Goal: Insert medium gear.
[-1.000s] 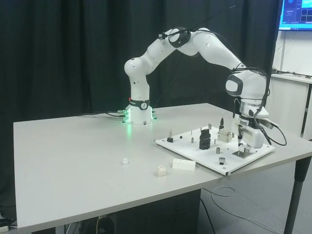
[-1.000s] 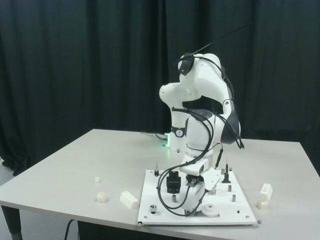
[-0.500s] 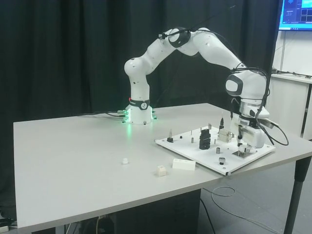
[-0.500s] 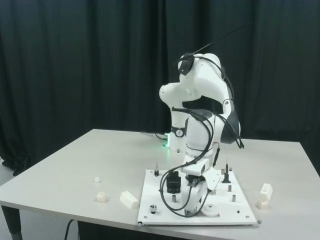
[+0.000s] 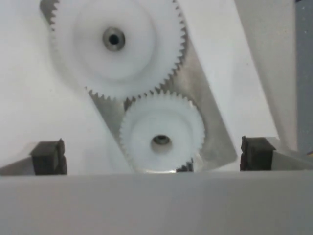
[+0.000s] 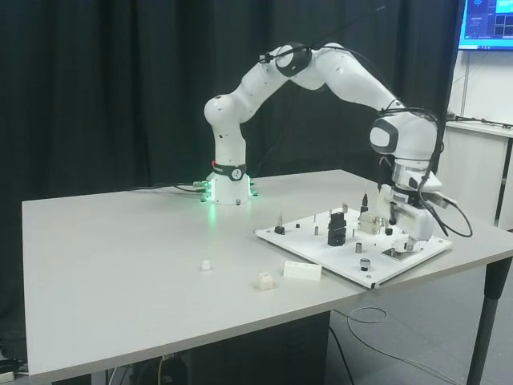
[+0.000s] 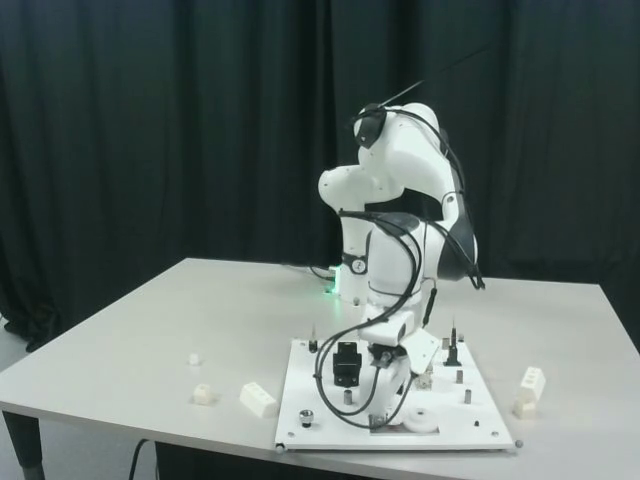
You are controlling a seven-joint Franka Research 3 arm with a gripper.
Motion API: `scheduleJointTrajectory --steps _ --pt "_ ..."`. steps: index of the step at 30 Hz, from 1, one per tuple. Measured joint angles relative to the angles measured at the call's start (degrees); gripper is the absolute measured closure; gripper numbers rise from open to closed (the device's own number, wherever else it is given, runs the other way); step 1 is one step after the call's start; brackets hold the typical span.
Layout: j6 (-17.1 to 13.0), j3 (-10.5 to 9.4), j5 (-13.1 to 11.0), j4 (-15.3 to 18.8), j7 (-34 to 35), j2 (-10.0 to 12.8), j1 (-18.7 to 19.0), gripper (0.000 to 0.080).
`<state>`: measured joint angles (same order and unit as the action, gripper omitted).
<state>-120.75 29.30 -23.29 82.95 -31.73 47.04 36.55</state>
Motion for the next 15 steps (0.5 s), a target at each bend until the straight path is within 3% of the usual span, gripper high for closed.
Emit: scheduleJointTrajectory --steps 1,15 --pt "0.06 0.00 -0.03 0.00 0.16 -0.26 -0.05 0.0016" --pt "-0.24 0.30 -0.07 0.00 4.16 -2.75 -0.45 0.0003"
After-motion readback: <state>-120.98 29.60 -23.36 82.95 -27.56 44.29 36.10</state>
